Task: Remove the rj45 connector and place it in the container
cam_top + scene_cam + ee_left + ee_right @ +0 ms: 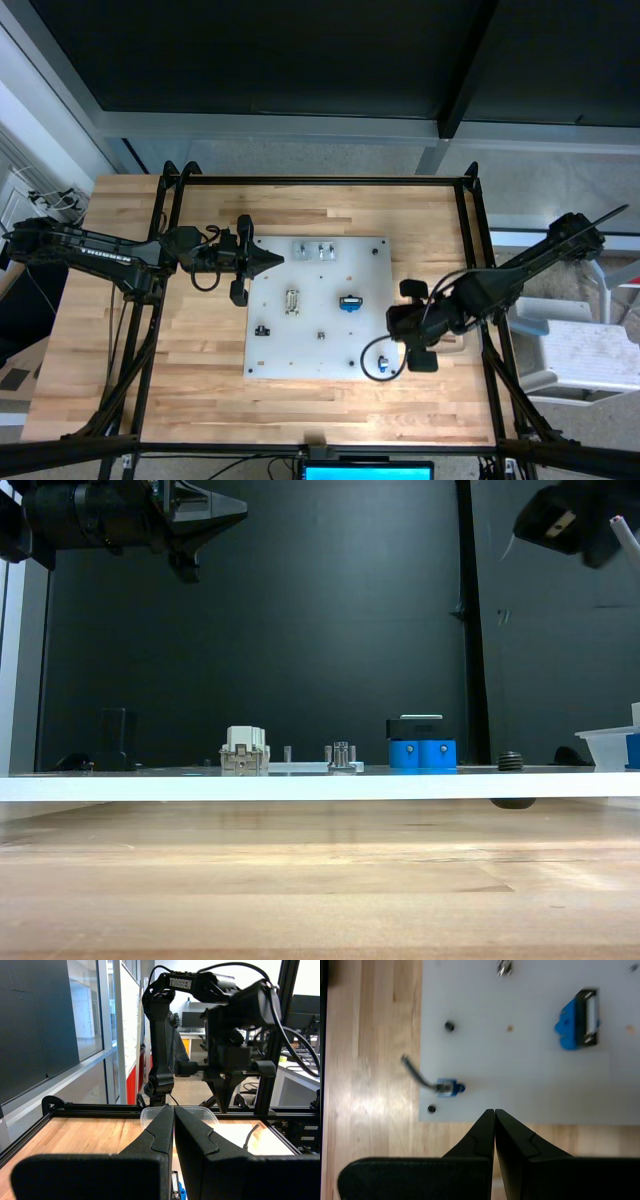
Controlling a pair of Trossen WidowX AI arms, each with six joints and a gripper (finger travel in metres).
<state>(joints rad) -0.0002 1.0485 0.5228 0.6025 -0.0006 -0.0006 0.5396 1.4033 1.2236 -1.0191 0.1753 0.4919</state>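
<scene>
Since the tiny black, blue-tipped rj45 connector (449,1087) sits on the flat white board (520,1070), we judge nothing done yet. Our right gripper (494,1112) near it and our left gripper (173,1108) over the board's other edge are both pressed together, empty. The clear plastic container (205,1111) waits beside the board.

I count two grippers, both with fingers pressed together: the left gripper (270,260) at 10 o'clock of the one white board (310,350), and the right gripper (392,322) at its 3 o'clock edge. The board carries one rj45 connector (386,368) at 4 o'clock, one blue-and-black block (349,303) and one beige connector (292,302). One container (205,1111) stands outside the board, at 3 o'clock.
</scene>
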